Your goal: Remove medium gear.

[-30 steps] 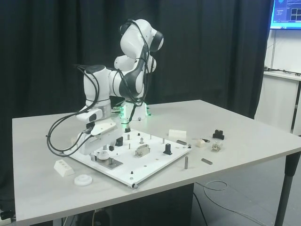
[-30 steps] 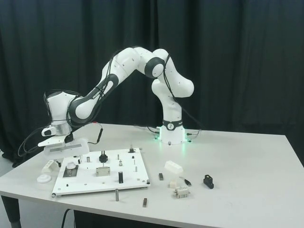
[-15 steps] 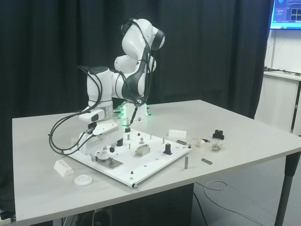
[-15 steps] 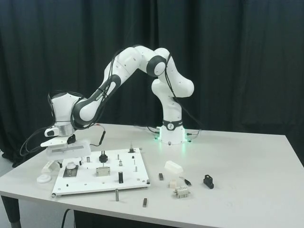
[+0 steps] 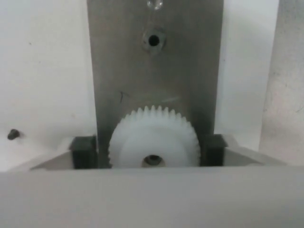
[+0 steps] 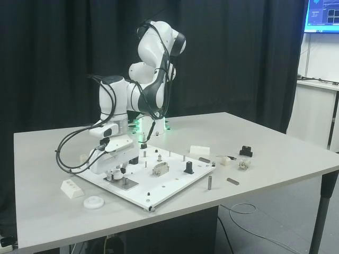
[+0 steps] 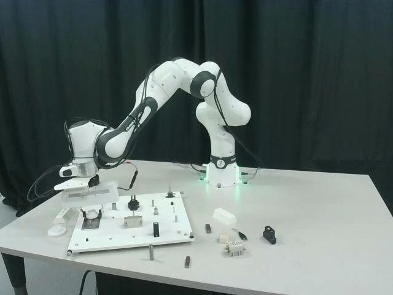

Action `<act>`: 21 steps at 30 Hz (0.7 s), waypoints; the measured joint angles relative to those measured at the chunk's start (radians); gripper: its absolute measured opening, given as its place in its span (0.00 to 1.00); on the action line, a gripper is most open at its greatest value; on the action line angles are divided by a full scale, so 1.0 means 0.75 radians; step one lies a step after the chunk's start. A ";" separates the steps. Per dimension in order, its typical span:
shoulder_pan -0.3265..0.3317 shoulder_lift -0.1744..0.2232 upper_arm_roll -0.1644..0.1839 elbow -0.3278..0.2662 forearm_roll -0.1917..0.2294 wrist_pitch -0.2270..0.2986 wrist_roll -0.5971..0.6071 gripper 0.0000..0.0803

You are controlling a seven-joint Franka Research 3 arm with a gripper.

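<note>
text: none legible | screen (image 6: 323,16) at the edge of the first room view: lit content shown, characters too small to be read | arm (image 7: 178,80): dark marking seen on one link, not readable | board (image 7: 132,230) and parts: no labels made out

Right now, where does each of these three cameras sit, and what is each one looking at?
Wrist view: on the arm's wrist, looking down at the white gear on a grey plate; the pincer stands with one black fingertip on each side of the gear.
First room view: off a table corner, facing the white board and the arm.
Second room view: before the table's long edge, seeing the whole arm.
Both room views share arm, board and table.
</note>
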 joint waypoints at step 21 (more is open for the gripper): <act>0.006 -0.059 -0.024 -0.015 -0.024 -0.006 0.000 0.50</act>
